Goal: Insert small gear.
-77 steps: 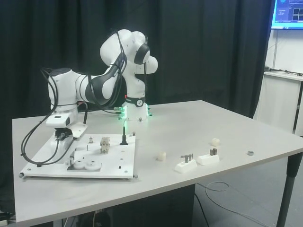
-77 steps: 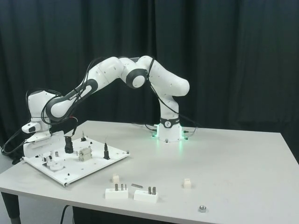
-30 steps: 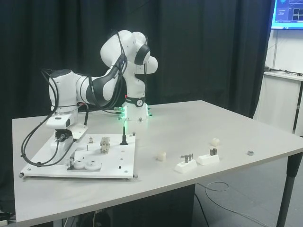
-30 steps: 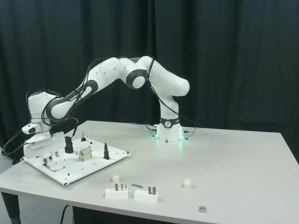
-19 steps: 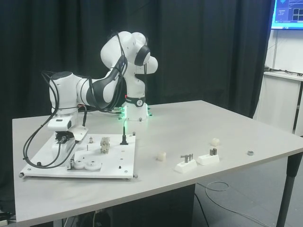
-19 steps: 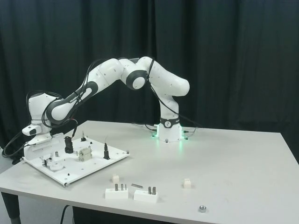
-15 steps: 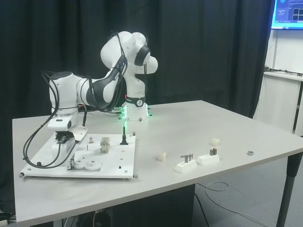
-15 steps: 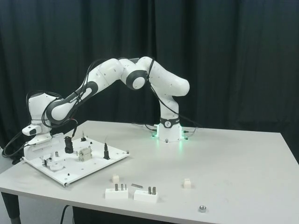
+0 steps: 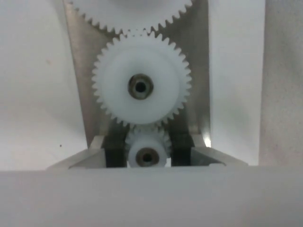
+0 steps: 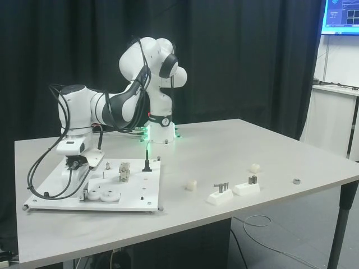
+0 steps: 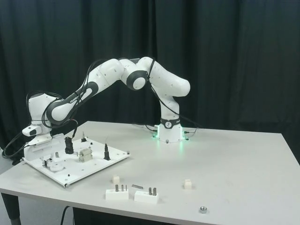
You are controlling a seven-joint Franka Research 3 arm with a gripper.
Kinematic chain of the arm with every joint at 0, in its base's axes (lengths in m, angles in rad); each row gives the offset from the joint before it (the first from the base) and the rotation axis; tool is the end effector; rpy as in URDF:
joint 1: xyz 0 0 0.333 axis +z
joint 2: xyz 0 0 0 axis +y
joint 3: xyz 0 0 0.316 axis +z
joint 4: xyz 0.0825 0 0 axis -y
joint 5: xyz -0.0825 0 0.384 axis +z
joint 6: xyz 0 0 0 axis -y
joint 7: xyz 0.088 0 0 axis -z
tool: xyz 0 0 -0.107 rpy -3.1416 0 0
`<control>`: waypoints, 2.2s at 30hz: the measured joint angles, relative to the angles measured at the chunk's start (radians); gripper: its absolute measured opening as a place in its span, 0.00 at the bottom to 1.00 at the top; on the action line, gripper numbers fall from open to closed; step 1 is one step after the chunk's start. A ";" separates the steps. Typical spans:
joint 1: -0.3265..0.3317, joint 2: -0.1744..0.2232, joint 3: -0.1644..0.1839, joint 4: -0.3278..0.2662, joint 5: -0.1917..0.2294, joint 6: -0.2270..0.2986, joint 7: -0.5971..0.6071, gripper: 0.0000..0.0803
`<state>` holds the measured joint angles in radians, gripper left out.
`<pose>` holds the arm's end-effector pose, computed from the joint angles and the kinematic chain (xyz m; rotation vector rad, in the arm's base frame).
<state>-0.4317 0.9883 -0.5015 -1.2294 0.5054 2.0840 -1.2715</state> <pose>0.5435 -0.5197 0.2067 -3.0885 -0.4294 -0.0146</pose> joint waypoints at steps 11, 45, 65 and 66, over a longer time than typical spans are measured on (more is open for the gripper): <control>-0.003 0.000 0.000 0.000 0.012 -0.001 0.002 0.25; 0.095 -0.029 -0.139 0.040 0.009 -0.033 0.482 1.00; 0.065 0.041 -0.111 0.082 0.011 0.051 0.516 1.00; 0.063 0.044 -0.110 0.085 0.011 0.051 0.517 1.00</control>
<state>-0.3685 1.0328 -0.6118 -1.1441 0.5159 2.1348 -0.7549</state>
